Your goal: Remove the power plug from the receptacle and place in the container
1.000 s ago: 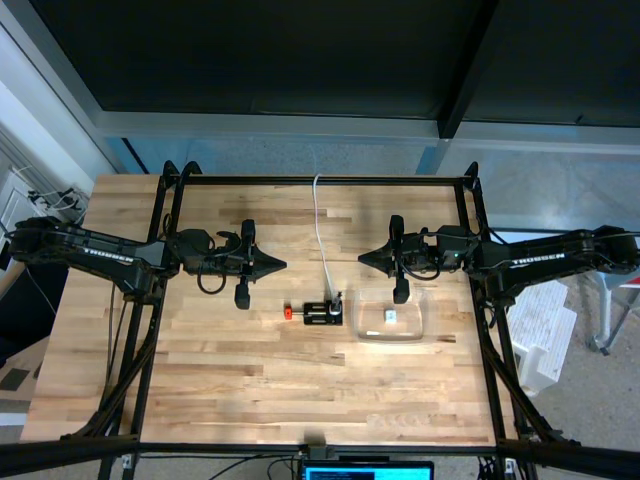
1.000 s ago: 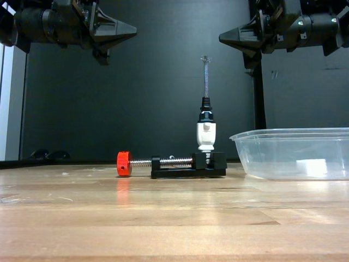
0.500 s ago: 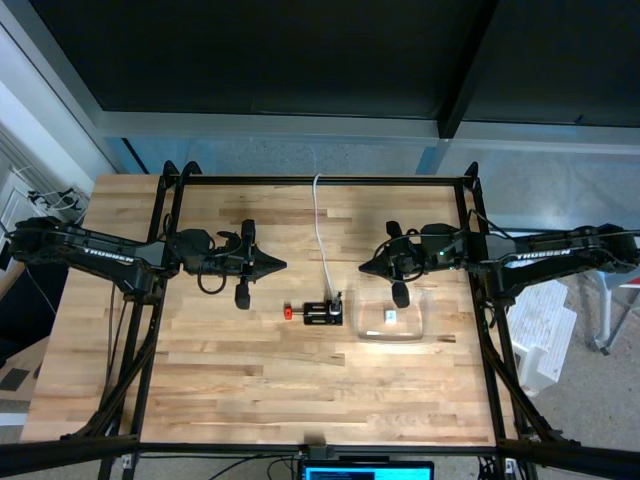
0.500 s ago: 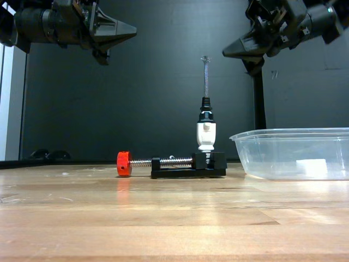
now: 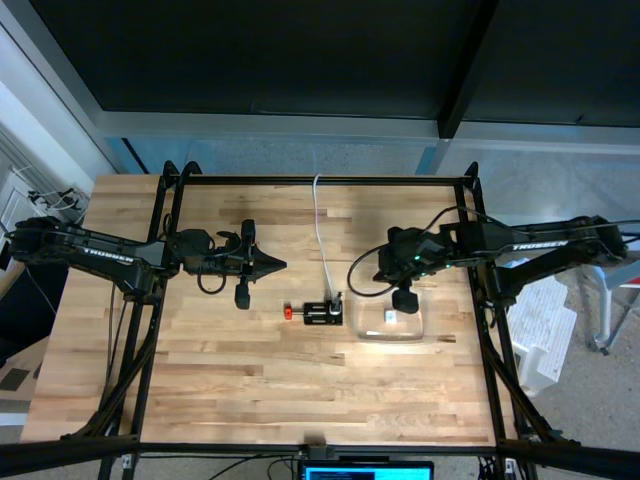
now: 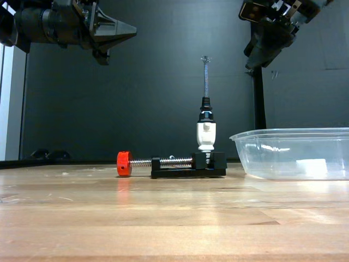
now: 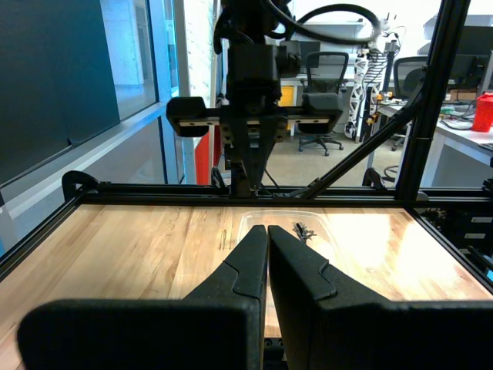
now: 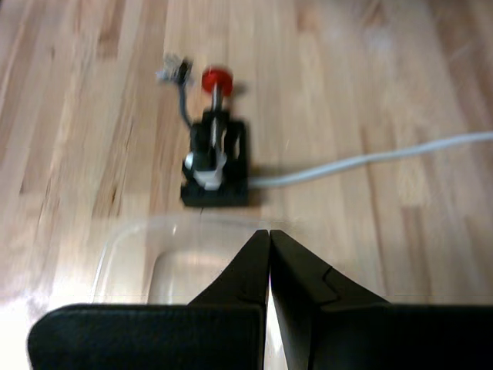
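**Low view: the power plug (image 6: 205, 109) is not out yet**

It stands up in the receptacle (image 6: 188, 164) on the counter (image 6: 163, 218), beside the container (image 6: 289, 155). The right gripper (image 8: 269, 231), closed and empty, points down from high above the container. The left gripper (image 7: 267, 230), closed and empty, hangs high, far left.

Receptacle (image 5: 320, 313) black, knob (image 5: 288, 312) orange-red, cable (image 5: 321, 230) white. Plug (image 6: 205, 113) black; container (image 6: 283, 155) clear, label (image 5: 389, 316) white. Left gripper (image 7: 267, 228), right gripper (image 8: 269, 233) black; table (image 5: 250, 370) pale wood strips.
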